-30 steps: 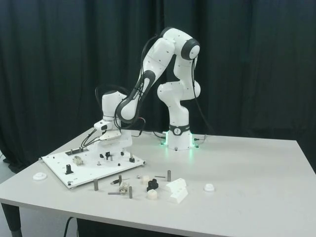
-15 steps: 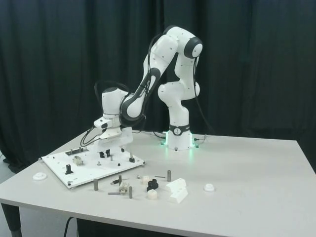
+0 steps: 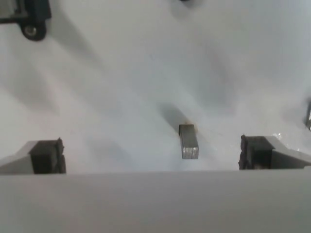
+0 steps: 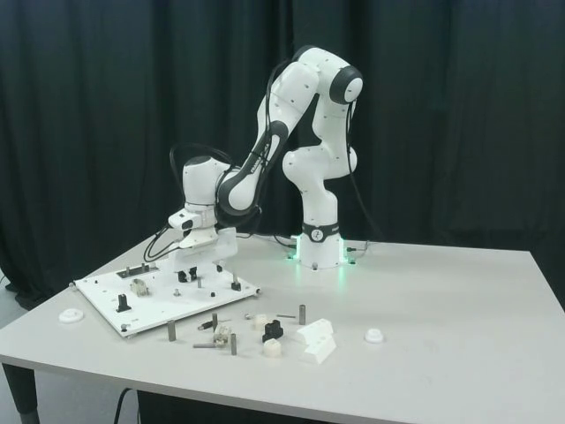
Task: Remove square peg 2.
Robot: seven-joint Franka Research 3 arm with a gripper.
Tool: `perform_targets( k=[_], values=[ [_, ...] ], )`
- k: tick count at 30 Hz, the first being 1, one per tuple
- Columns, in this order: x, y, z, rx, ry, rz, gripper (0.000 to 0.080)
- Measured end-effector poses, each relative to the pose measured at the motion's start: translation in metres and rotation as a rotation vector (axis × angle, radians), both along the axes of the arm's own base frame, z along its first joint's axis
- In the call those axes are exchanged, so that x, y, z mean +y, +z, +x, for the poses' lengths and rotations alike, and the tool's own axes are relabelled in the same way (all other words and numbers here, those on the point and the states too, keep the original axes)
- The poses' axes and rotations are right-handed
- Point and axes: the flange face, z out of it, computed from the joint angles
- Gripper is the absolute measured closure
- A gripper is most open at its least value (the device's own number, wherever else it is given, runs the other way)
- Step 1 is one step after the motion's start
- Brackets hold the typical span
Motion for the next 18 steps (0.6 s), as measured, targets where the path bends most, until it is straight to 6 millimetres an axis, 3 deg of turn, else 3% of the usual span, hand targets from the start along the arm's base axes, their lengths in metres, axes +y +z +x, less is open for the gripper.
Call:
perform_targets(
  k=[18],
  values=[
    [0.000,-0.011,0.000,0.000,0.022,-0.023,0.0003]
  ],
)
